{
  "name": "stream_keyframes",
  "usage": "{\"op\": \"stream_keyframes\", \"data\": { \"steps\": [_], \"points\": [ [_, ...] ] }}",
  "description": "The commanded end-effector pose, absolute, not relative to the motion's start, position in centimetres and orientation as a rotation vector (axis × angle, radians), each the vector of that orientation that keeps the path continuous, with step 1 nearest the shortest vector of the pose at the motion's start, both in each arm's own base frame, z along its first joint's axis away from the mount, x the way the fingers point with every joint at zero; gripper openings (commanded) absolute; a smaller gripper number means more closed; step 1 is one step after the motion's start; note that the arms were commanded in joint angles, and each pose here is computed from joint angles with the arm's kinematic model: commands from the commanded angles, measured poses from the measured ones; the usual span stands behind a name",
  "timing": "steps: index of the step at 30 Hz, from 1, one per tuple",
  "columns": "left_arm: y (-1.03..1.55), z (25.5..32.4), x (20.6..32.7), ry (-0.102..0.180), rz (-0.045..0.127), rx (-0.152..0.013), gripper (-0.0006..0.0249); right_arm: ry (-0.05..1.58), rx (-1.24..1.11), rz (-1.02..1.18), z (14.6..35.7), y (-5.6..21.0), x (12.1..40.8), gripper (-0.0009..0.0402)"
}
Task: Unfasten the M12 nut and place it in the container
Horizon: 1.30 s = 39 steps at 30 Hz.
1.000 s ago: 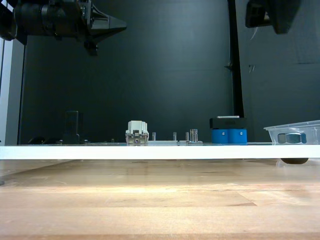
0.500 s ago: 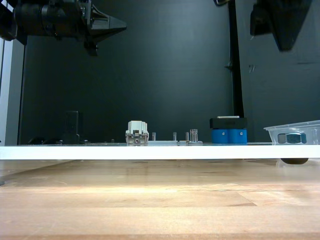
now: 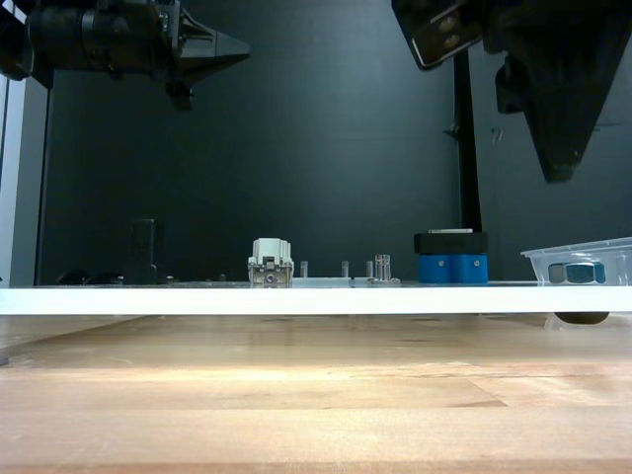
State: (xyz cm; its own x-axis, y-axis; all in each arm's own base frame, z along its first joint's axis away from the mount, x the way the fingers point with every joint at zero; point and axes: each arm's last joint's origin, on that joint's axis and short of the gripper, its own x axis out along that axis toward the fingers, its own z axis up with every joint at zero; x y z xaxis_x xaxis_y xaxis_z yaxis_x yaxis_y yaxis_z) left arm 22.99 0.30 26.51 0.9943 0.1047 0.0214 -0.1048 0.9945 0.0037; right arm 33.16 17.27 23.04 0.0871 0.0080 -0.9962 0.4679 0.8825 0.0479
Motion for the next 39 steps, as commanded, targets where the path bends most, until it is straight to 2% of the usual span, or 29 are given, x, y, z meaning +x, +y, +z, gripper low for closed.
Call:
{"op": "stream_keyframes", "data": {
  "steps": [1, 20, 24, 35, 39],
  "points": [
    [0.31, 26.50, 23.0, -0.021, 0.105, 0.005, 0.0000, 1.449, 0.424, -0.353, 22.0, 17.6, 33.0, 0.0183],
    [0.30, 26.50, 23.0, -0.021, 0.105, 0.005, 0.0000, 1.438, 0.441, -0.364, 18.6, 18.2, 31.9, 0.0190],
    [0.30, 26.50, 23.0, -0.021, 0.105, 0.005, 0.0000, 1.438, 0.437, -0.360, 18.6, 18.2, 31.9, 0.0156],
    [0.30, 26.50, 23.0, -0.021, 0.105, 0.005, 0.0000, 1.457, 0.345, -0.270, 18.6, 18.4, 31.8, 0.0000],
    [0.30, 26.50, 23.0, -0.021, 0.105, 0.005, 0.0000, 1.466, 0.249, -0.180, 18.6, 18.4, 31.8, 0.0008]
  ]
}}
